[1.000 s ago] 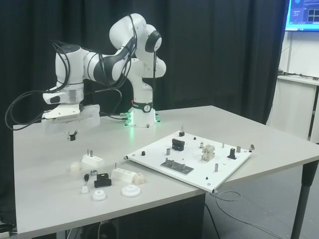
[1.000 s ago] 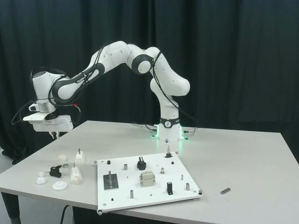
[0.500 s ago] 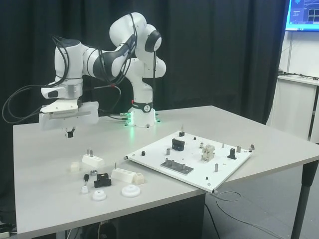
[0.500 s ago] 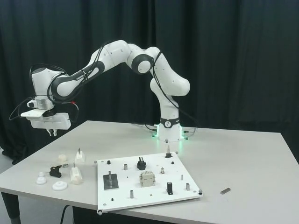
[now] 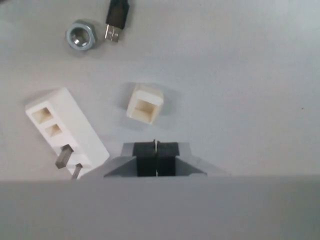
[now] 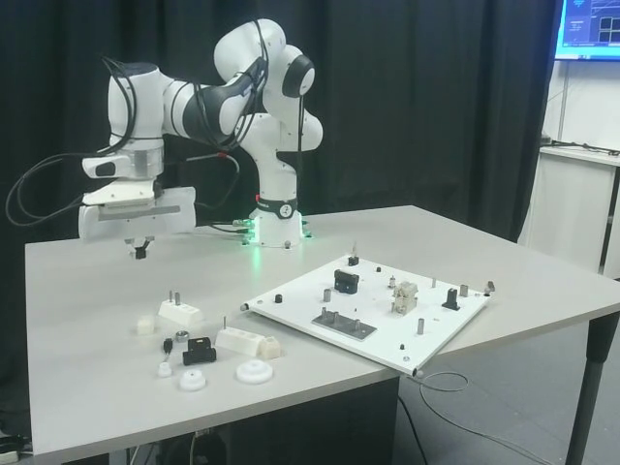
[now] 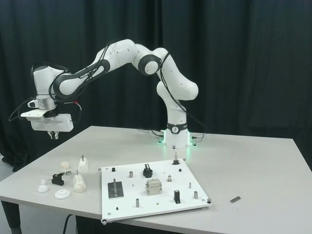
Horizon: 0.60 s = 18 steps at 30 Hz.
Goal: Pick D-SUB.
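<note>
The D-SUB connector [image 6: 404, 294] [image 7: 153, 187], a small grey block, stands near the middle of the white board [image 6: 291, 295] [image 7: 195, 202]. My gripper [image 6: 141, 250] [image 7: 52, 135] hangs well above the table's far left side, far from the board and the connector. In the wrist view its black fingertips [image 5: 156, 160] are pressed together with nothing between them. The D-SUB does not appear in the wrist view.
Below the gripper lie a white block with two square holes [image 5: 65, 132], a small white cube [image 5: 145, 104], a grey nut [image 5: 81, 36] and a black USB plug [image 5: 117, 17]. White gears [image 6: 256, 371] sit at the front. The board carries several pegs and black parts.
The gripper has risen and drawn back a little from the loose parts on the left of the table. Its fingers stay shut and nothing on the table has moved.
</note>
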{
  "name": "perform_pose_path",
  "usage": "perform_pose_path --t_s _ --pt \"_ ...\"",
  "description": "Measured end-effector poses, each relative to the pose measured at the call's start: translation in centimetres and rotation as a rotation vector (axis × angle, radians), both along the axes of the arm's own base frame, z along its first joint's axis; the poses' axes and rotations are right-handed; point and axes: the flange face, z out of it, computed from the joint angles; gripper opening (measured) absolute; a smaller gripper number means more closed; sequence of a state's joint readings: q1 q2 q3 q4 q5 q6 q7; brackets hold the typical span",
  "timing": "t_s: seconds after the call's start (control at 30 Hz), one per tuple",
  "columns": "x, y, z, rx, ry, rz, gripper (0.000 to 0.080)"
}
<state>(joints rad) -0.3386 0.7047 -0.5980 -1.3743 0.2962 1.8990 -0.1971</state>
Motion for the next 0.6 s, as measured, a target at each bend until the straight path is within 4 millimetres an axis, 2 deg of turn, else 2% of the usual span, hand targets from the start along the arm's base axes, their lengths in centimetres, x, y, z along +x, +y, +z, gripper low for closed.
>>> perform_pose_path --t_s 0.53,0.57,0.6 --pt "0.4 0.5 1.6 -0.014 -0.016 -0.02 0.0" --pt "0.4 0.6 1.6 -0.015 -0.017 -0.019 0.0223" --pt "0.5 0.6 1.6 -0.016 -0.017 -0.018 0.0223"
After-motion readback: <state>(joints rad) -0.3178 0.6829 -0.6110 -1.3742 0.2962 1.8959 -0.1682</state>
